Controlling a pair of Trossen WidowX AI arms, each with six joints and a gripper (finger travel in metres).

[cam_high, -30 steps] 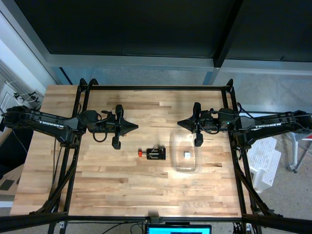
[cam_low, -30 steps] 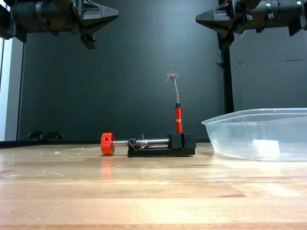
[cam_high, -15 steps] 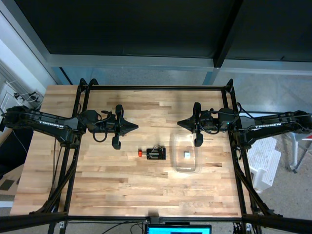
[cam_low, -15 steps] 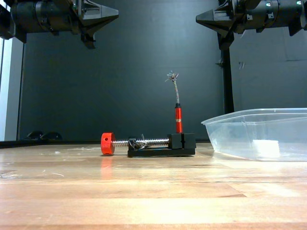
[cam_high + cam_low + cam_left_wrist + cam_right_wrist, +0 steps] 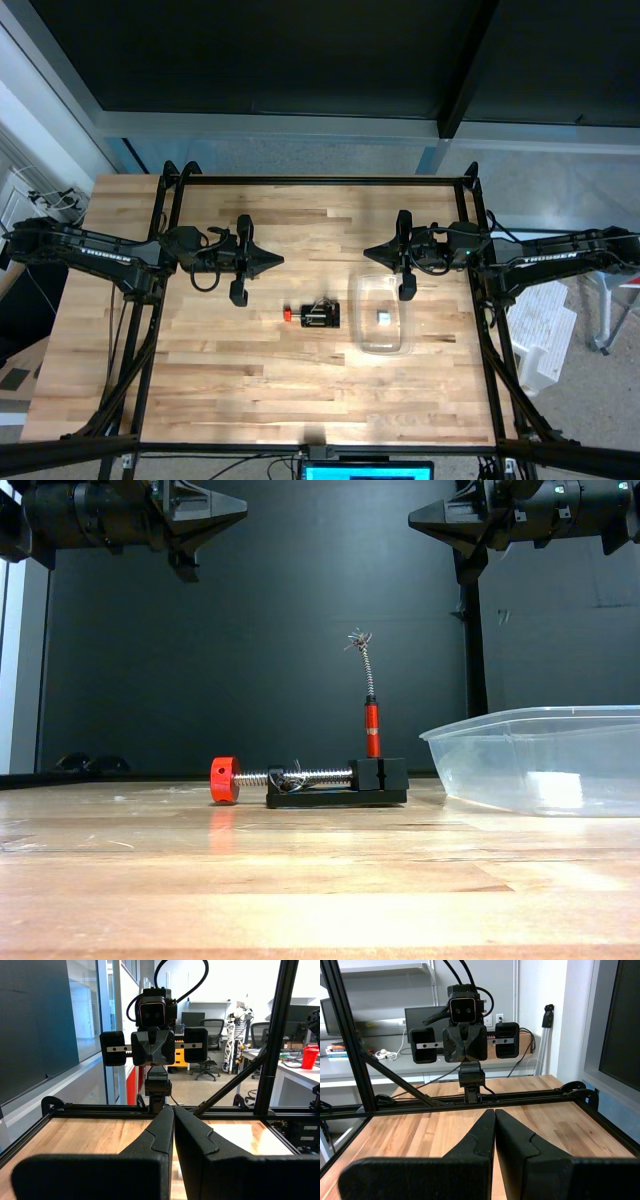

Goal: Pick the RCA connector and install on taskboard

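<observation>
The red connector [image 5: 372, 725] stands upright on the black vise [image 5: 335, 780], and its braided cable [image 5: 367, 675] rises from it to a frayed end with nothing holding it. From above, the vise [image 5: 320, 316] lies mid-table with its red knob [image 5: 287, 315] pointing left. My left gripper [image 5: 278, 260] hangs shut high over the table, left of the vise. Its jaws meet in the left wrist view [image 5: 174, 1110]. My right gripper [image 5: 368, 253] is shut too, up and to the right, beyond the tray. Its jaws are also together in the right wrist view [image 5: 495, 1112].
The clear tray [image 5: 380, 343] sits right of the vise with only the white block [image 5: 383, 317] in it. In the low view the block [image 5: 555, 790] shows pale through the tray wall [image 5: 530, 760]. A black frame rims the table.
</observation>
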